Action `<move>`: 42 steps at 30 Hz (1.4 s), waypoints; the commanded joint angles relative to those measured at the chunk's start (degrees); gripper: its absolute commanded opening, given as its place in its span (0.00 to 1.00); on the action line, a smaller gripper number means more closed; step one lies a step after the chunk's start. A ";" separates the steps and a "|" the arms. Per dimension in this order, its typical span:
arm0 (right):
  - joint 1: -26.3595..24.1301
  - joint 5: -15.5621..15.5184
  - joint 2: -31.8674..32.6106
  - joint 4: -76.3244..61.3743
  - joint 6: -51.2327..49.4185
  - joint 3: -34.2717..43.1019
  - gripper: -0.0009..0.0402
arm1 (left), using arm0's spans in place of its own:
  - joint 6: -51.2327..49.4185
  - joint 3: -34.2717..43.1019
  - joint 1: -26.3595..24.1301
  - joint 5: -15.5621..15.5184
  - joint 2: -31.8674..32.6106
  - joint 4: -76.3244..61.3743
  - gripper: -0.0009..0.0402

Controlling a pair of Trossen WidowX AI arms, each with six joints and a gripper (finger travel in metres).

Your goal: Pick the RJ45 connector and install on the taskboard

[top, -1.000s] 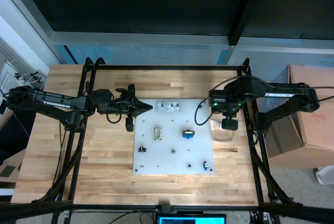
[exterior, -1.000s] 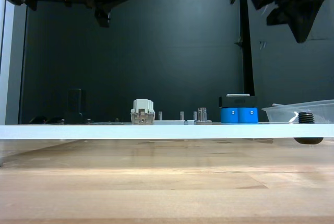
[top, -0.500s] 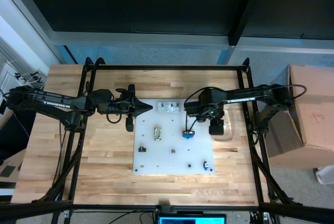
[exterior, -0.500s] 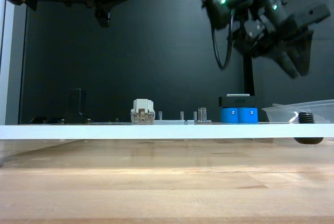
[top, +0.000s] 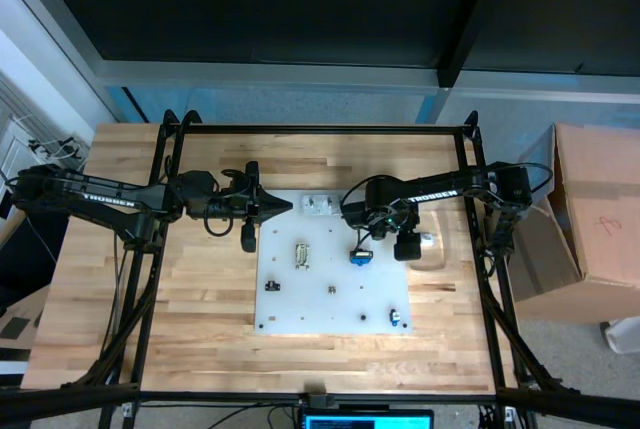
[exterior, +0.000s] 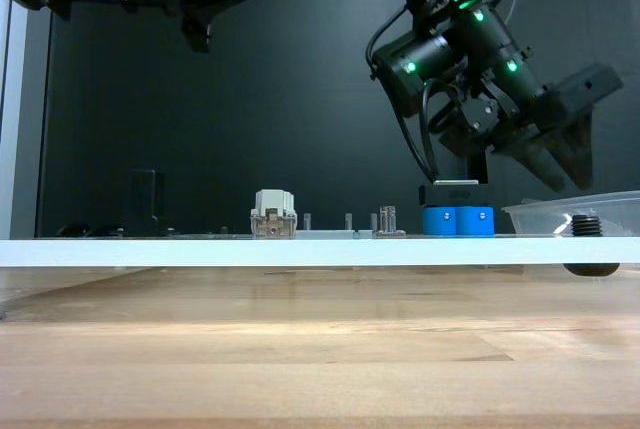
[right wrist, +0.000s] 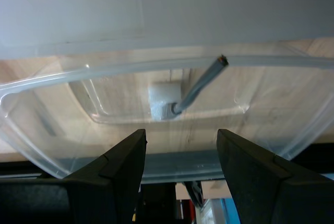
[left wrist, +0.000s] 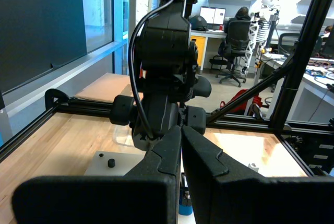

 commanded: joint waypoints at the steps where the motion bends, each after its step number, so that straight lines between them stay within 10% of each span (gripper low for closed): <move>1: -0.07 -0.02 0.04 1.05 -0.33 -1.84 0.48 | 0.00 0.02 0.00 0.00 0.04 0.00 0.02; 27: -0.35 -0.48 0.04 9.05 -2.82 -9.46 0.47 | 0.00 0.02 0.00 0.00 0.02 0.00 0.02; 42: -0.94 -0.63 0.22 10.23 -3.37 -9.77 0.19 | 0.00 0.02 0.02 0.00 0.02 0.00 0.02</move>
